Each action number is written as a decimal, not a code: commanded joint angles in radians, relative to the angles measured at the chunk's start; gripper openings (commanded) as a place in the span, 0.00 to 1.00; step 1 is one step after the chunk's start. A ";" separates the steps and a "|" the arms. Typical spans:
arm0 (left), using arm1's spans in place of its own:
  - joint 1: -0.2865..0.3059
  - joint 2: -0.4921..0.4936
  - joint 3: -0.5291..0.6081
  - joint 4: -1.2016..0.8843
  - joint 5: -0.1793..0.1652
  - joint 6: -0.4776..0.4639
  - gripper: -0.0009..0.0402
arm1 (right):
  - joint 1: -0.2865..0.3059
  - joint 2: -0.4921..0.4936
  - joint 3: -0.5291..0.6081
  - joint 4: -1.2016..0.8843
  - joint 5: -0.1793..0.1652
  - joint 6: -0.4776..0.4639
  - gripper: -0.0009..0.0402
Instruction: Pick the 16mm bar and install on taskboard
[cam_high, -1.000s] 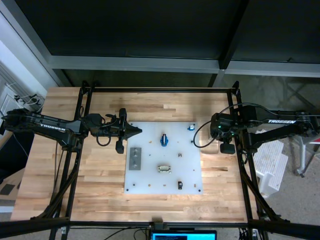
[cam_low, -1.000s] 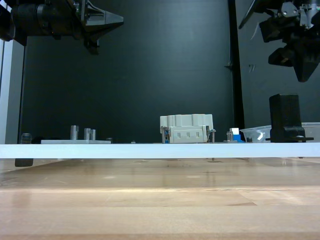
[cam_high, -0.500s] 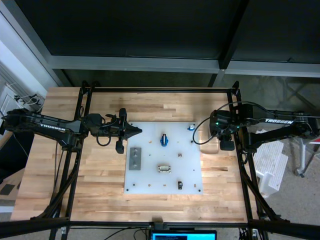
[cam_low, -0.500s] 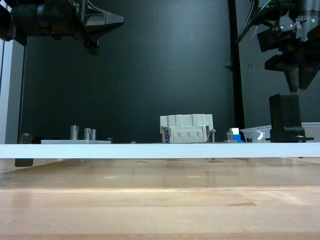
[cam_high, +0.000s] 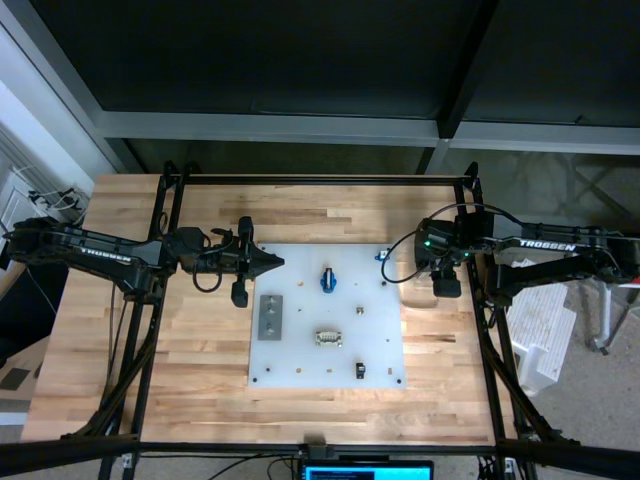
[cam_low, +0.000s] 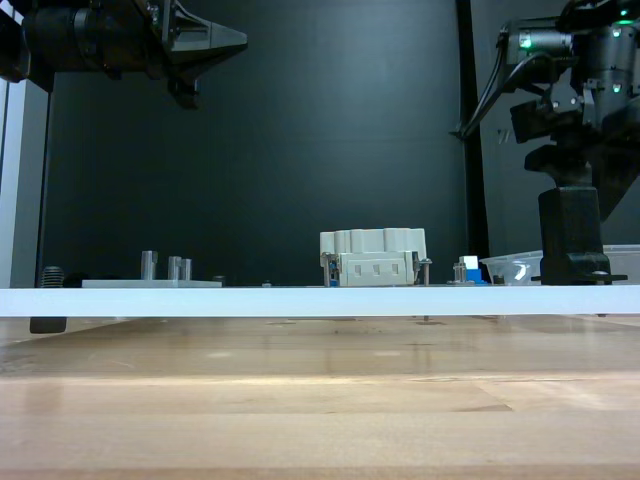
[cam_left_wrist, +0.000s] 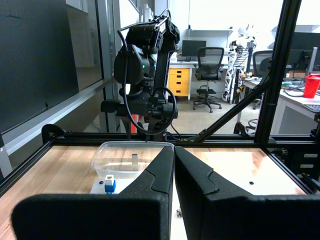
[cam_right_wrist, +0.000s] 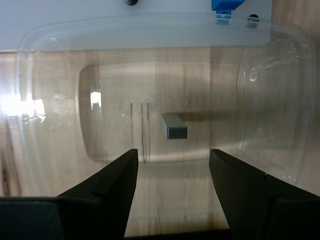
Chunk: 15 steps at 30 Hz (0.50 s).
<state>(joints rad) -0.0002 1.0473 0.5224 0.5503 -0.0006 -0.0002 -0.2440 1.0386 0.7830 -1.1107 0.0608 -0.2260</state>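
Note:
The 16mm bar (cam_right_wrist: 174, 127) is a short grey block lying inside a clear plastic container (cam_right_wrist: 45, 100), (cam_left_wrist: 120, 152) beside the taskboard's right edge. My right gripper (cam_right_wrist: 172, 153), (cam_high: 440, 270) hangs directly above the container, pointing down, open, with the bar showing between its fingers (cam_right_wrist: 110, 182) and well below them. The white taskboard (cam_high: 300, 360), (cam_low: 300, 301) lies mid-table. My left gripper (cam_high: 275, 262), (cam_left_wrist: 173, 151) hovers shut and empty over the board's far left corner, high above it (cam_low: 215, 40).
On the board stand a grey metal block (cam_high: 271, 316), a blue part (cam_high: 329, 280), a silver connector (cam_high: 327, 339), (cam_low: 375, 258) and a black fitting (cam_low: 570, 240). A small blue piece (cam_right_wrist: 225, 6) sits near the container. Black frame posts (cam_high: 160, 260) flank the table.
The right arm has swung inward and come down over the clear container, its gripper now pointing straight down. The left arm has not moved.

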 joint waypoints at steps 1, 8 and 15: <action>0.000 0.000 0.000 0.000 0.000 0.000 0.02 | -0.012 0.000 -0.031 0.037 -0.001 -0.009 0.51; 0.000 0.000 0.000 0.000 0.000 0.000 0.02 | -0.036 0.018 -0.057 0.072 0.000 -0.060 0.51; 0.000 0.000 0.000 0.000 0.000 0.000 0.02 | -0.049 0.018 -0.101 0.145 0.000 -0.108 0.51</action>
<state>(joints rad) -0.0002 1.0473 0.5224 0.5499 -0.0006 -0.0002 -0.2928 1.0557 0.6895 -0.9730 0.0605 -0.3321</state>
